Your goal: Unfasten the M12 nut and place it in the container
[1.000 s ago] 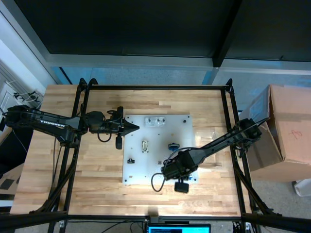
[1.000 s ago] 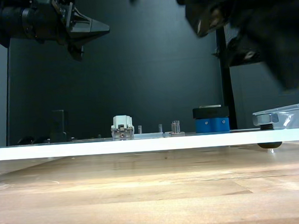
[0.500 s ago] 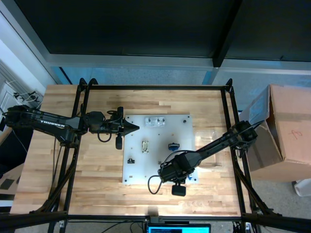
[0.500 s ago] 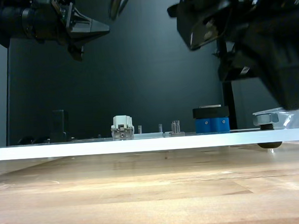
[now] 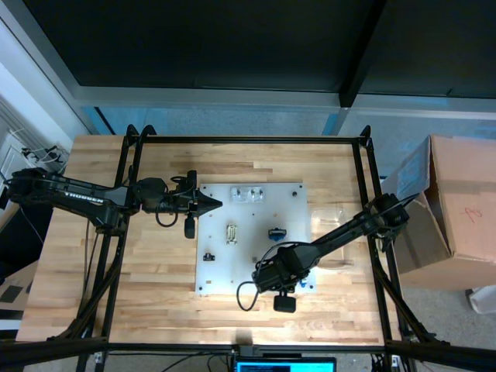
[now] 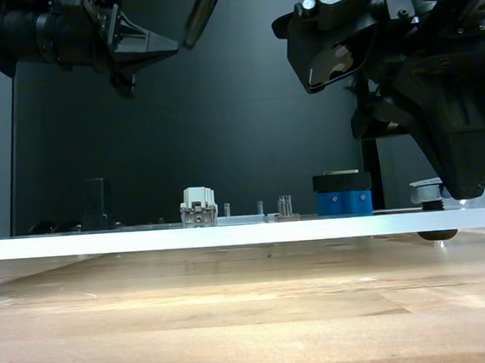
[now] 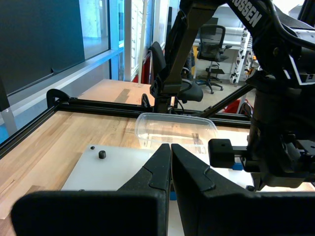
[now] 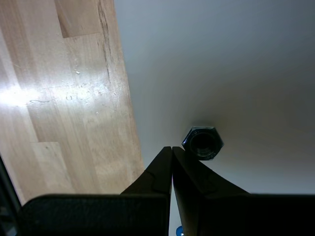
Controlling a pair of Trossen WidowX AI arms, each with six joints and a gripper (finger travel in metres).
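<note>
The silver M12 nut (image 8: 203,143) sits on its stud on the white board (image 8: 236,73), its dark bore facing the right wrist camera. My right gripper (image 8: 172,148) is shut and holds nothing, its tips just beside the nut. In the low view the nut (image 6: 427,192) shows above the stud's ribs, partly hidden by the right gripper (image 6: 465,191), which hangs close to the board. The clear container (image 7: 174,130) lies beyond the board's right edge, and nothing shows inside it. My left gripper (image 5: 213,204) hovers shut over the board's far left edge.
A blue-and-black block (image 6: 343,193), a grey connector (image 6: 199,209) and small posts stand on the board (image 5: 240,263). A black frame rail (image 5: 248,140) borders the table. A cardboard box (image 5: 457,209) stands off the right side.
My right gripper has moved left and toward the near edge, and has come down so its tips are beside the nut. The nut and the left arm have not moved.
</note>
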